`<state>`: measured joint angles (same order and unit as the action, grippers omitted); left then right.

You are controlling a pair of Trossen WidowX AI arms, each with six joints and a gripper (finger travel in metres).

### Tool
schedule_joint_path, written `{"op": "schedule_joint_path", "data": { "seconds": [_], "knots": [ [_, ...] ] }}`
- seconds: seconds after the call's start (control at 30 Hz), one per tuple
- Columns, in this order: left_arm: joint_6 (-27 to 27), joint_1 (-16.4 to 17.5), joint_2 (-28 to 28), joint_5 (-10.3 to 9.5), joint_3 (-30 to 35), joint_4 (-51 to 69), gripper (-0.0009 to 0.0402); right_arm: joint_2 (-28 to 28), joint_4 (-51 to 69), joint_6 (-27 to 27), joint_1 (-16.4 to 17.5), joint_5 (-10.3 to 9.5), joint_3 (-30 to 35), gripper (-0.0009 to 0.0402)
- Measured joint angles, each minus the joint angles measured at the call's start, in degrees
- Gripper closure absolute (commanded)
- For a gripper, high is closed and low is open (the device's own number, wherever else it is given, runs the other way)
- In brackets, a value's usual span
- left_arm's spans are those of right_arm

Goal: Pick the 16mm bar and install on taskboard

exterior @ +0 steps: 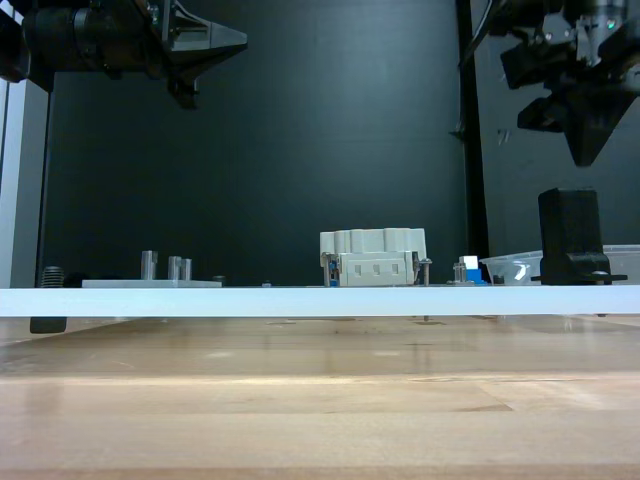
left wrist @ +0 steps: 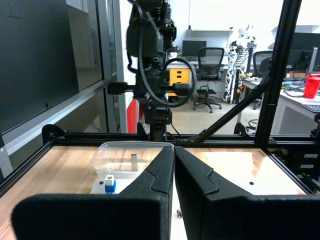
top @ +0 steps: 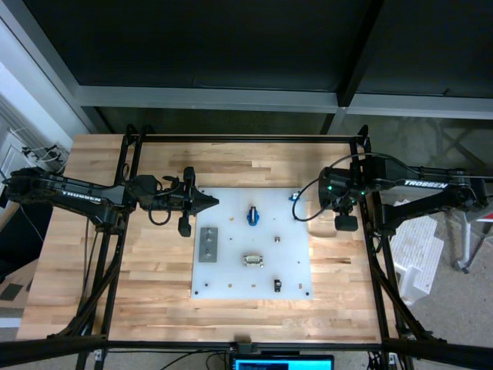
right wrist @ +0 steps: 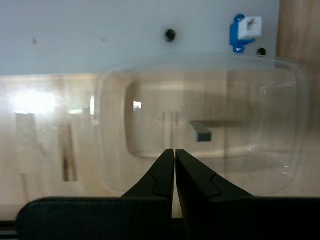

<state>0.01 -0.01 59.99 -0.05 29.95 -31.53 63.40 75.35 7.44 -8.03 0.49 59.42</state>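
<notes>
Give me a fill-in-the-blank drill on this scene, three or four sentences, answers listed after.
The small grey bar lies ____ the clear tray. The right gripper hangs above that tray with its fingers ____. The left gripper, shut and raised near the taskboard's far-left corner, holds ____. The knob on the taskboard is ____ in colour.
Missing words: inside; shut; nothing; blue.

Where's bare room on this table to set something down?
Bare wood left of the taskboard, along its near edge, and right of it nearer than the clear tray. Crowded mid-board. Left gripper hangs over the board's rear-left corner, right gripper over the tray.
</notes>
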Motion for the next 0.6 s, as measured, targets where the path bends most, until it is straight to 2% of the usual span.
{"op": "schedule_joint_path", "data": {
  "seconds": [0.4, 0.6],
  "knots": [
    [0.0, 0.0, 0.0, 0.02, 0.0, 0.0, 0.0393, 0.0, -6.1, 5.4, -7.1, -0.04, -6.5, 0.0273],
    [0.0, 0.0, 0.0, 0.0, 0.0, 0.0, 0.0393, 0.0, -9.6, 6.9, -9.2, 0.13, -10.7, 0.0243]
  ]
}}
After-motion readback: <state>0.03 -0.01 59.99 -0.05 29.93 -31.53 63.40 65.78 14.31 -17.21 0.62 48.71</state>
